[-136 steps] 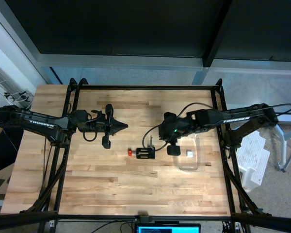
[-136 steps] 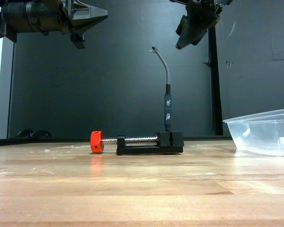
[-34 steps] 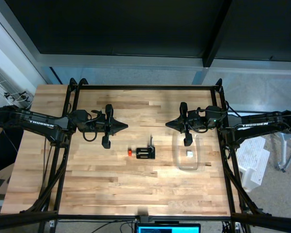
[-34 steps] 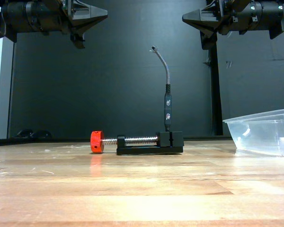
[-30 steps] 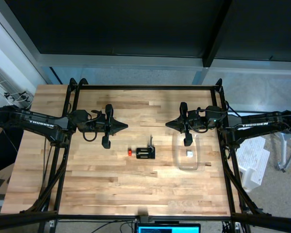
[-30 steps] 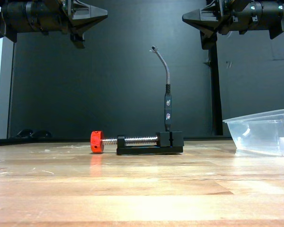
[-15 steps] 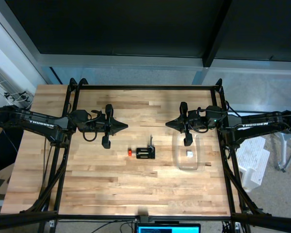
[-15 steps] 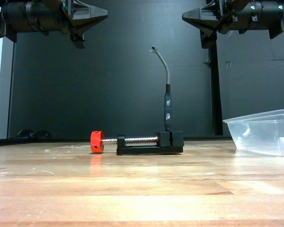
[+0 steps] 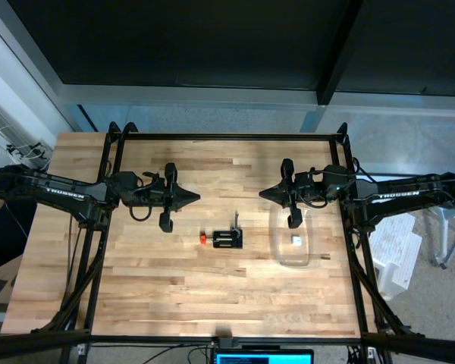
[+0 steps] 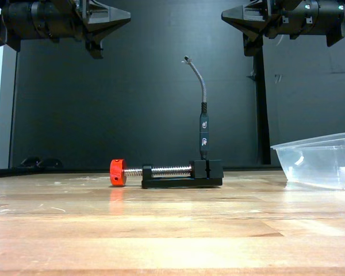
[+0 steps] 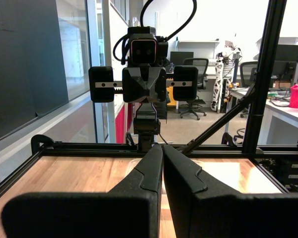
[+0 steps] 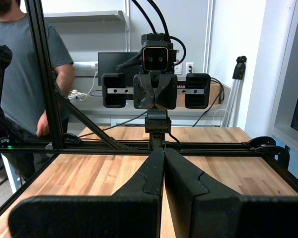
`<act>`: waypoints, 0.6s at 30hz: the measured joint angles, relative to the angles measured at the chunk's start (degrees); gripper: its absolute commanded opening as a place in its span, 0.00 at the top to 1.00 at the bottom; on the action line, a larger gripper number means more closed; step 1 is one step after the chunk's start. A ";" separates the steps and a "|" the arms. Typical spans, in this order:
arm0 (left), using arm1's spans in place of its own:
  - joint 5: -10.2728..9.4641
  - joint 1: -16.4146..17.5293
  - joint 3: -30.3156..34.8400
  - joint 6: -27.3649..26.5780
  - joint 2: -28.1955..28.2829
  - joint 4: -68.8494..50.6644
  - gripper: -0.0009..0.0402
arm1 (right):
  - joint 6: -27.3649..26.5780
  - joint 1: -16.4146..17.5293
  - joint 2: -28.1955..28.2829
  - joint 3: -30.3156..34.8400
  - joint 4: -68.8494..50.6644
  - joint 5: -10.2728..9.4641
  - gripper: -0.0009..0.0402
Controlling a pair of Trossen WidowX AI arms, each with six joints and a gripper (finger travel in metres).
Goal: Pick the USB-C connector and install on taskboard
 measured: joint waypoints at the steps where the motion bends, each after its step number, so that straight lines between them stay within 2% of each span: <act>1: 0.00 0.00 0.02 0.00 0.00 0.00 0.98 | 0.00 0.00 0.00 0.00 -0.02 -0.02 0.98; 18: 0.00 0.00 0.00 0.00 0.00 0.02 0.98 | -0.07 0.00 0.00 0.00 -0.37 0.00 0.98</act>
